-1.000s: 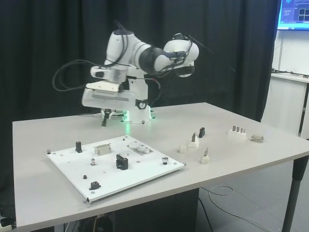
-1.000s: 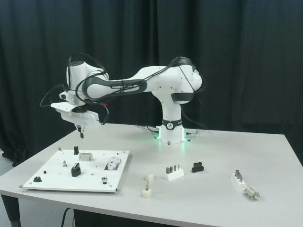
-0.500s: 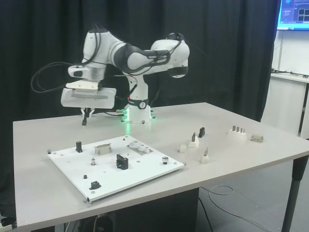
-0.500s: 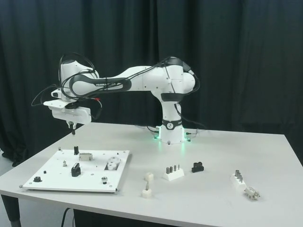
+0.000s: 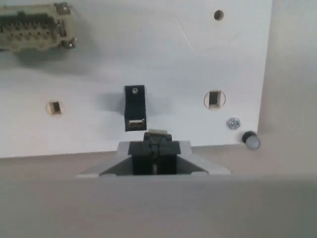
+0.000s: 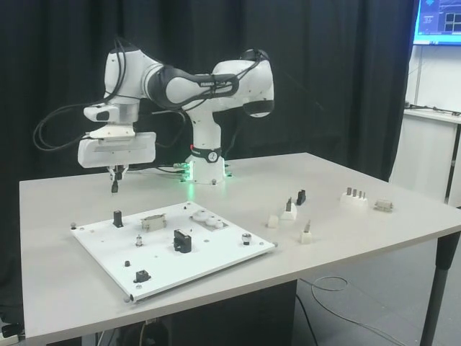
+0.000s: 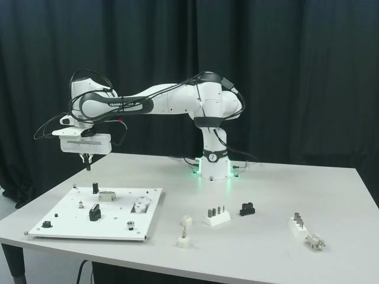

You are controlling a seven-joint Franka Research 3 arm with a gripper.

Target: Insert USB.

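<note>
1. Wrist view, nearest the camera: gripper point(image 5: 154, 146) narrowed onto a small black USB plug point(image 5: 156, 136), whose pale metal tip pokes out past the fingertips. Plug is held, not yet seated.
2. Just beyond the plug tip: black USB socket block point(image 5: 134, 106), standing upright on the white board point(image 5: 198, 49). Its pale opening faces the camera at the block's near end.
3. Key relation: the socket lies straight ahead of and below the plug, offset slightly to one side. Judgement: a small sideways correction, then a straight descent along the plug's long axis.
4. First room view confirms height: gripper point(image 6: 114, 180) hangs well above the socket block point(image 6: 117, 218), almost directly over it. Second room view agrees: gripper point(image 7: 87, 163), socket block point(image 7: 95, 188).
5. Farther from the socket block on the board: a grey multi-pin connector point(image 5: 32, 30), two small recessed holes point(image 5: 213, 98), and a screw point(image 5: 233, 122) by the board's edge.
6. Farthest from the socket block: loose white part holders point(image 6: 354, 198) on the grey table point(image 6: 403, 223), well apart; not needed here.
7. Risk (judgement): a plug tilted in the grip would jam at the socket mouth.
</note>
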